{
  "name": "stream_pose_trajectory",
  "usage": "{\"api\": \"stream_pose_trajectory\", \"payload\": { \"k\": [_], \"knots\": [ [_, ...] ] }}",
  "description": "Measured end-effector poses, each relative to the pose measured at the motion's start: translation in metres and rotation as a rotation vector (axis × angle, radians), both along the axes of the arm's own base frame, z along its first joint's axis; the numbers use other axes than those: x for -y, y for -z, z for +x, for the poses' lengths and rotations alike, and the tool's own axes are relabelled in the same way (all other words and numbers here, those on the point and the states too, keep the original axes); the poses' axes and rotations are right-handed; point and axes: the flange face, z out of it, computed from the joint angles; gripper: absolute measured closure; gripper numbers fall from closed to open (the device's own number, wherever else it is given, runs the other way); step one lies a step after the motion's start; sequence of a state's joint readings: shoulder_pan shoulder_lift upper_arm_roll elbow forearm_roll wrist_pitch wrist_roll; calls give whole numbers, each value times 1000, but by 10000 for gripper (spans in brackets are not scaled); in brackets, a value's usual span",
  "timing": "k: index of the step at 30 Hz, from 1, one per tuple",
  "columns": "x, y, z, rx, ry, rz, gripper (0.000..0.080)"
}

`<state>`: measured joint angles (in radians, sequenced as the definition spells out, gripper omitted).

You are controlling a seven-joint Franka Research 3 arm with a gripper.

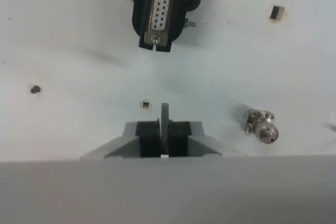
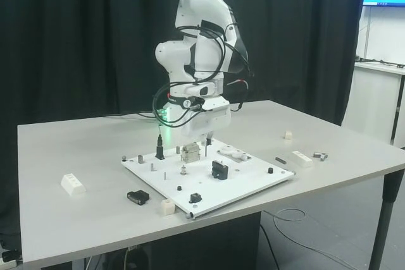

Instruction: Place square peg 1.

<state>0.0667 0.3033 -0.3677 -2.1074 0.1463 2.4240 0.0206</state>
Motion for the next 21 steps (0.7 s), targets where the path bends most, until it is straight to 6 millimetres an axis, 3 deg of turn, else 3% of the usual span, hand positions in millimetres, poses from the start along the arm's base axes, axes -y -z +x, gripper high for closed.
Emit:
{"api": "stream_pose_trajectory", "payload": {
  "k": [10,21],
  "knots": [
    [13,-13,7,24,10,-27,776],
    [70,-38,9,41,3,-133,776]
  ]
}}
